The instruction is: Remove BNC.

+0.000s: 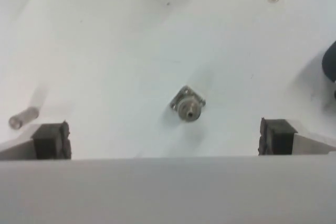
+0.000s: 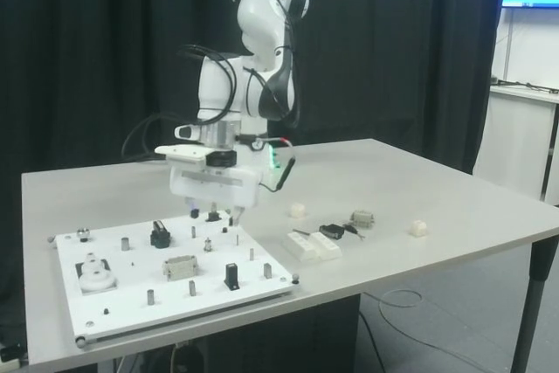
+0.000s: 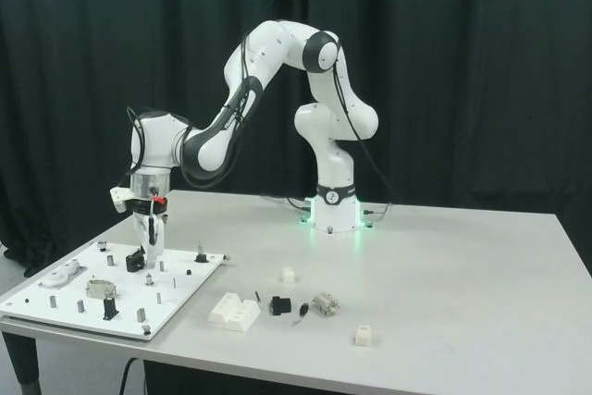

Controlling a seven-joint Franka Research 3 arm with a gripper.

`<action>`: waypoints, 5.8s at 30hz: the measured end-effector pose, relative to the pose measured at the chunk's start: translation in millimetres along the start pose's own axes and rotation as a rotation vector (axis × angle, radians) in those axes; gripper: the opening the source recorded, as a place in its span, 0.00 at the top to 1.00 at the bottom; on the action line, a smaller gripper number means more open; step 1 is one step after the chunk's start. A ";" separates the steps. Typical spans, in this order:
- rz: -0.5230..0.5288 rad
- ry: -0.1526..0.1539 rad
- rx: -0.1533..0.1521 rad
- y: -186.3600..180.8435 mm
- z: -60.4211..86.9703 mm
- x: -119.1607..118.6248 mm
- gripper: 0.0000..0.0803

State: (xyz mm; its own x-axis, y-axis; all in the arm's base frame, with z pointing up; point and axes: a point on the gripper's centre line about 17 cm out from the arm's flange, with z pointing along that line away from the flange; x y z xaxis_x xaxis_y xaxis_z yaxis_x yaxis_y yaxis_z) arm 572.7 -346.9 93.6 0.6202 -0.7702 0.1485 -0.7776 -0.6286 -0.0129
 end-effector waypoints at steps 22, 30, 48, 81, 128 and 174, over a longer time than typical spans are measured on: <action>0.030 0.005 -0.011 2.5 32.0 6.7 0.00; 0.017 -0.001 -0.012 2.3 38.0 5.2 0.00; 0.012 -0.032 -0.008 12.4 44.0 -0.2 0.00; -0.026 -0.083 -0.002 18.0 51.5 -12.6 0.13; -0.240 -0.135 0.011 14.8 50.5 -15.2 0.84; -1.147 -0.122 0.070 18.5 50.2 -13.9 0.84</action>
State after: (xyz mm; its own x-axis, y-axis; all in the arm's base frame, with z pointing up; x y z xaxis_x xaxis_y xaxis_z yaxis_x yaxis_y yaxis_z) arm 554.9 -353.2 41.6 0.9670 0.2546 0.0120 0.2545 -0.9670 0.0122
